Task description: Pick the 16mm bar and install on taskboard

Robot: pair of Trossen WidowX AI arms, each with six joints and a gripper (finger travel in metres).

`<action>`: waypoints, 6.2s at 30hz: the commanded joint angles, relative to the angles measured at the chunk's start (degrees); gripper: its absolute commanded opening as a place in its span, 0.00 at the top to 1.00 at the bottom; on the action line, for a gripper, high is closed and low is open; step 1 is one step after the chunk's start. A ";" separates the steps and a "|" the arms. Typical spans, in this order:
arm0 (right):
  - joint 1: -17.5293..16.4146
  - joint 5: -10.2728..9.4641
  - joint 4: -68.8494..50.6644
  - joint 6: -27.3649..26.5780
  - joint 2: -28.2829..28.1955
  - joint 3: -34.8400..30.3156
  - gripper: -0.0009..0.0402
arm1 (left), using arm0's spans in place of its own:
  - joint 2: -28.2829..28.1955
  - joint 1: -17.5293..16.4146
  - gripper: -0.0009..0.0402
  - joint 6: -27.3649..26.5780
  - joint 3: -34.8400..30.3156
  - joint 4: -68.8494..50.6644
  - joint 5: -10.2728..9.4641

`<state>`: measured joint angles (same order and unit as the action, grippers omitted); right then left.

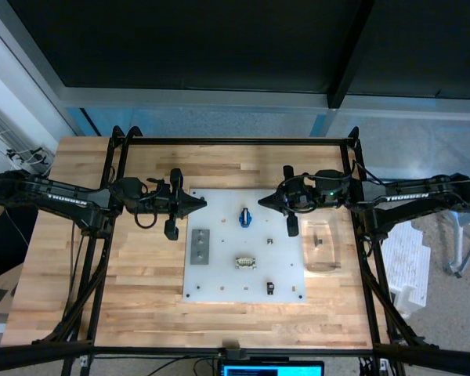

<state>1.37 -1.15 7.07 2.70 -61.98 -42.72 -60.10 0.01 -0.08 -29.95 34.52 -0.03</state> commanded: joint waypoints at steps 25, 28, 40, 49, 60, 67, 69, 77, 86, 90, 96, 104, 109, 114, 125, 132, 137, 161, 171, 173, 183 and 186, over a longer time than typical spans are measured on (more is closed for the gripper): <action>-0.50 0.04 -52.37 0.35 -0.81 -16.74 0.98 | 0.00 -0.02 0.98 0.02 0.00 0.02 0.02; -0.59 0.04 -57.40 0.46 -0.81 -17.81 0.98 | 0.00 0.00 0.98 0.02 0.00 0.02 0.02; -1.31 0.09 -73.44 3.06 -0.81 -18.25 0.98 | 0.00 -0.02 0.98 0.02 0.00 0.02 0.02; -2.27 1.64 -81.07 5.05 -0.81 -18.23 0.98 | 0.00 -0.02 0.98 0.02 0.00 0.02 0.02; -7.67 1.68 -84.85 7.43 -1.79 -18.16 0.98 | 0.00 -0.02 0.98 0.02 0.00 0.02 0.02; -10.12 3.23 -86.05 9.25 -3.43 -18.14 0.98 | 0.00 -0.02 0.98 0.02 0.00 0.02 0.02; -10.64 3.67 -86.40 10.16 -3.93 -18.14 0.98 | 0.00 0.00 0.98 0.02 0.00 0.02 0.02; -11.78 4.63 -86.23 11.87 -5.05 -18.03 0.96 | 0.00 -0.02 0.98 0.02 0.00 0.02 0.02; -13.62 4.81 -84.13 12.07 -5.05 -16.96 0.70 | 0.00 0.00 0.98 0.02 0.00 0.02 0.02; -13.75 4.87 -82.68 12.09 -5.05 -15.98 0.58 | 0.00 0.00 0.98 0.02 0.00 0.02 0.02; -14.27 5.22 -80.94 12.09 -5.05 -13.42 0.44 | 0.00 0.00 0.98 0.02 0.00 0.02 0.02; -15.15 6.12 -79.49 12.46 -6.38 -12.09 0.38 | 0.00 -0.02 0.98 0.02 0.00 0.02 0.02; -15.47 6.10 -77.79 12.61 -6.38 -10.16 0.38 | 0.00 -0.02 0.98 0.02 0.00 0.02 0.02; -15.87 6.08 -74.95 12.94 -6.38 -7.91 0.38 | 0.00 -0.02 0.98 0.02 0.00 0.02 0.02; -16.50 5.64 -71.14 14.84 -6.38 -4.52 0.38 | 0.00 0.00 0.98 0.02 0.00 0.02 0.02; -16.68 5.62 -69.31 14.88 -6.38 -2.51 0.38 | 0.00 0.00 0.98 0.02 0.00 0.02 0.02; -16.90 5.49 -67.76 14.99 -6.38 -1.05 0.38 | 0.00 -0.02 0.98 0.02 0.00 0.02 0.02; -17.51 5.49 -62.84 16.83 -7.89 2.58 0.40 | 0.00 0.00 0.98 0.02 0.00 0.02 0.02; -17.59 3.91 -61.66 18.10 -7.89 3.63 0.40 | 0.00 -0.02 0.98 0.02 0.00 0.02 0.02; -17.64 3.02 -61.02 18.38 -7.89 4.15 0.40 | 0.00 0.00 0.98 0.02 0.00 0.02 0.02; -17.66 4.57 -60.13 18.88 -7.89 4.50 0.40 | 0.00 0.00 0.98 0.02 0.00 0.02 0.02; -17.66 4.55 -60.17 18.91 -7.89 4.61 0.40 | 0.00 0.00 0.98 0.02 0.00 0.02 0.02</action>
<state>-16.27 3.40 -53.06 21.61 -69.87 -38.15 -60.10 0.01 -0.05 -29.93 34.54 -0.01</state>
